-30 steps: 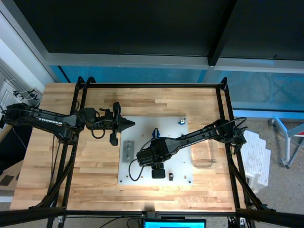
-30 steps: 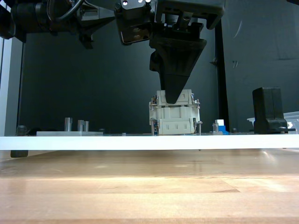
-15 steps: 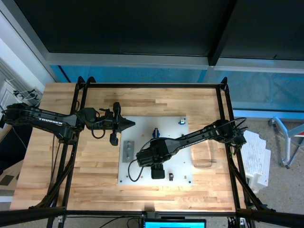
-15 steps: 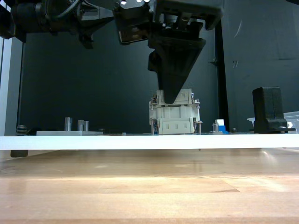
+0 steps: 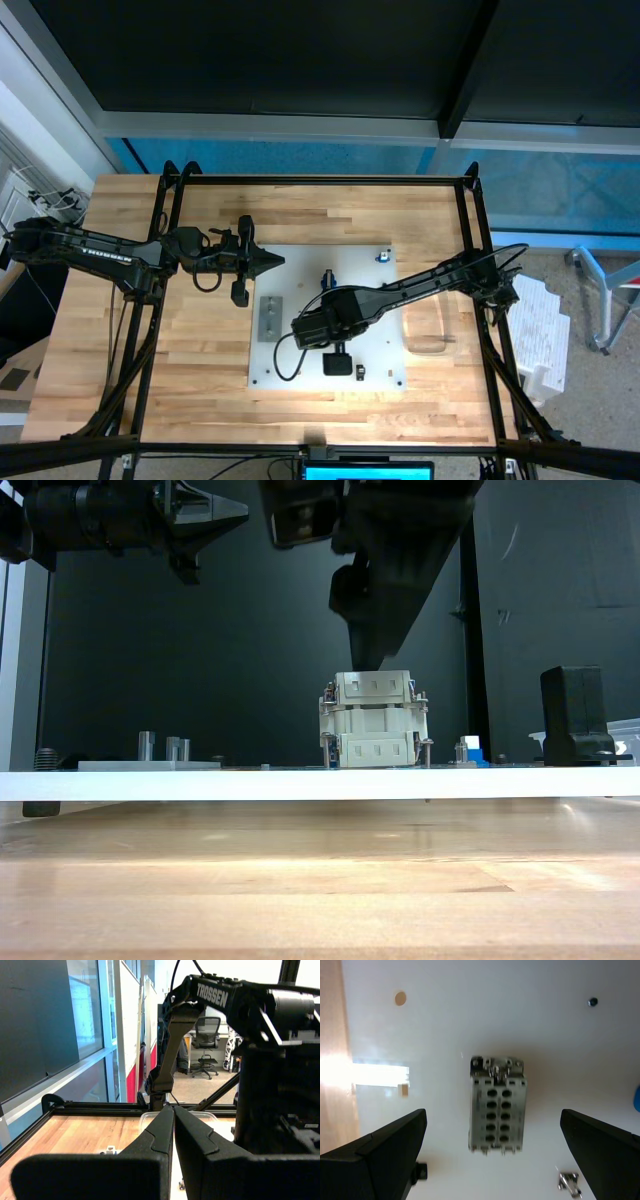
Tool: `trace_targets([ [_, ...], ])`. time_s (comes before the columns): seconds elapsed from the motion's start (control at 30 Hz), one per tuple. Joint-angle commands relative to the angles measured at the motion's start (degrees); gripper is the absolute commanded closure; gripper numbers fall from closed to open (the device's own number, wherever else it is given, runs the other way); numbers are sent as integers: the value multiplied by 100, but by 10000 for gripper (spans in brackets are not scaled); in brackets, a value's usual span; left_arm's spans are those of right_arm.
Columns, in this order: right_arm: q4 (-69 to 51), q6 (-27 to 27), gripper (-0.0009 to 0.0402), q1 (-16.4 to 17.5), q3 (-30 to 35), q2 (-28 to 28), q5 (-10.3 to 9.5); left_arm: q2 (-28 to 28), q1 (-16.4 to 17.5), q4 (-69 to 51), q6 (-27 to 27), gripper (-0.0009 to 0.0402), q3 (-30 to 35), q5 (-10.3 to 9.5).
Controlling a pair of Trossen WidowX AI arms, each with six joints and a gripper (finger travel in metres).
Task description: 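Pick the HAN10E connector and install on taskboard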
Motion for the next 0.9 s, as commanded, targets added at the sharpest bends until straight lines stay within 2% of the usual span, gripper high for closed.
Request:
trace_targets([
  [0.03, -26, 50, 19, 2, 15, -149, 22, 0, 0, 0, 0, 392, 0, 0],
  [0.63, -44, 42, 50, 2, 13, -321, -9, 0, 0, 2, 0, 392, 0, 0],
  [0.9, -61, -155, 64, -66, -426, -955, 35, 0, 0, 2, 0, 392, 0, 0],
])
